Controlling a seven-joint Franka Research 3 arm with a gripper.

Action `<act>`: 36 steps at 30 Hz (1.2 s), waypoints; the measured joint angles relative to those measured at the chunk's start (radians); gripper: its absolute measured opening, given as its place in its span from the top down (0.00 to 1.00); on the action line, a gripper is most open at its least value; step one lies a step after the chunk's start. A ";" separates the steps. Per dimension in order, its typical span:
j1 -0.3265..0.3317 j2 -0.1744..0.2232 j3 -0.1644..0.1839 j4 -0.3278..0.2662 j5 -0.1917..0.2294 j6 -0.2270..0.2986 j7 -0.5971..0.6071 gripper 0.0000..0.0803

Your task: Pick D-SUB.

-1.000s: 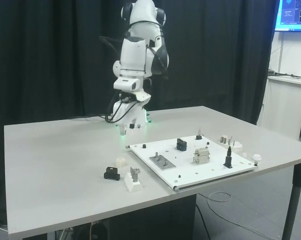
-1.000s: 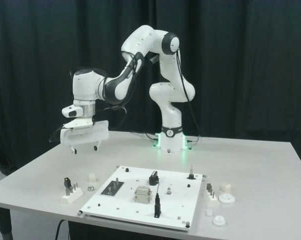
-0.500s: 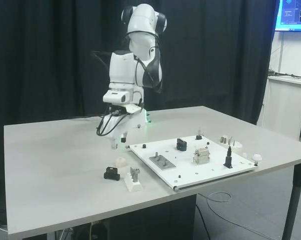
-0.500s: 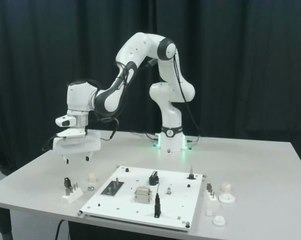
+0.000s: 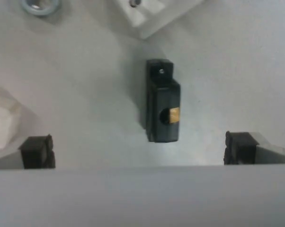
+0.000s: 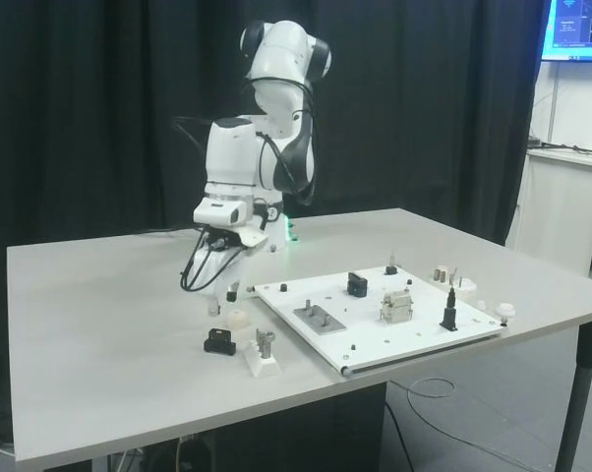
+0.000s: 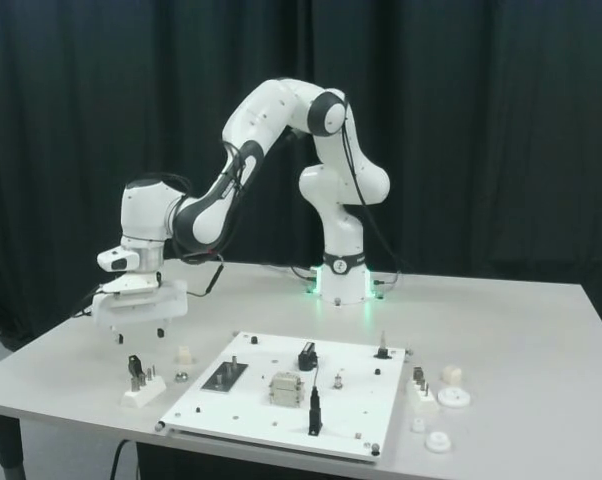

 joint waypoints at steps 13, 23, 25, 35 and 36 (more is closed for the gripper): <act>-0.030 0.108 0.004 0.139 0.007 -0.094 0.000 0.00; -0.058 0.174 0.012 0.233 0.007 -0.172 -0.017 0.00; -0.063 0.185 0.014 0.247 0.007 -0.184 -0.019 0.00; -0.072 0.218 0.015 0.276 0.007 -0.197 -0.040 0.00; -0.073 0.220 0.015 0.276 0.007 -0.197 -0.042 0.00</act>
